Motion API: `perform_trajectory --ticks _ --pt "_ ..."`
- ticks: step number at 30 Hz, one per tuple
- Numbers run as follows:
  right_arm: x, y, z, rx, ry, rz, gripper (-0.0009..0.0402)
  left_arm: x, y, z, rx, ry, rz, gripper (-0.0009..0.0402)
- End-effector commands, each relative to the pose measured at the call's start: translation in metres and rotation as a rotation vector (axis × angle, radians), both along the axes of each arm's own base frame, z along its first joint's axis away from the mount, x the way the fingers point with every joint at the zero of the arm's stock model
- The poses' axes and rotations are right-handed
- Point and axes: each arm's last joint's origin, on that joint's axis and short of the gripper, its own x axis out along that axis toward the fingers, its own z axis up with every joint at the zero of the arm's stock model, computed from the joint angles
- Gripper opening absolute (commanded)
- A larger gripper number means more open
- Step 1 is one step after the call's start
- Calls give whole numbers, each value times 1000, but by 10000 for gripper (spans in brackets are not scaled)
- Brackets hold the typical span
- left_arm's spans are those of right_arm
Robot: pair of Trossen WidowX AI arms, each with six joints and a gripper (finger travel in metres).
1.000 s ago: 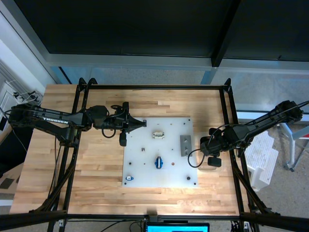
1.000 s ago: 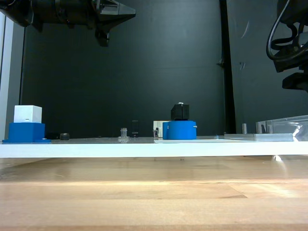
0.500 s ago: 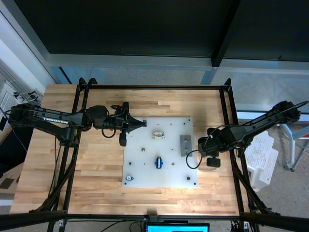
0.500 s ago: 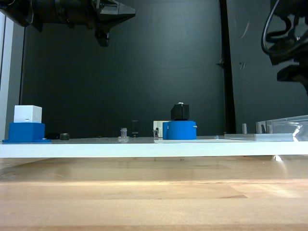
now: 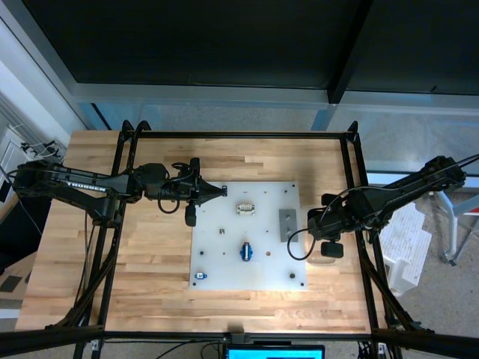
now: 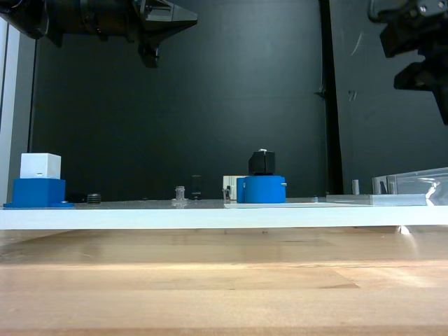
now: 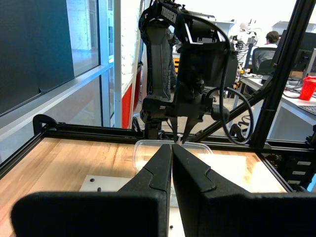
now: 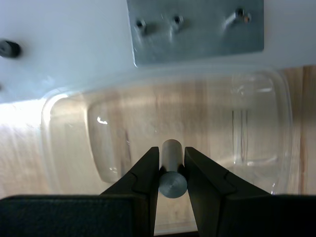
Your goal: Pick the 16mm cylinder and install on the taskboard
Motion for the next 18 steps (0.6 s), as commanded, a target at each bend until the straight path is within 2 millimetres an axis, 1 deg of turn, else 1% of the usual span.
perform_trajectory --ticks 1,8,18 --pt "5 2 4 -5 8 10 0 0 0 0 0 0 0 0" --pt "17 6 8 -12 12 42 0 0 0 0 0 0 0 0" --pt "19 7 5 -18 25 42 0 0 0 0 0 0 0 0"
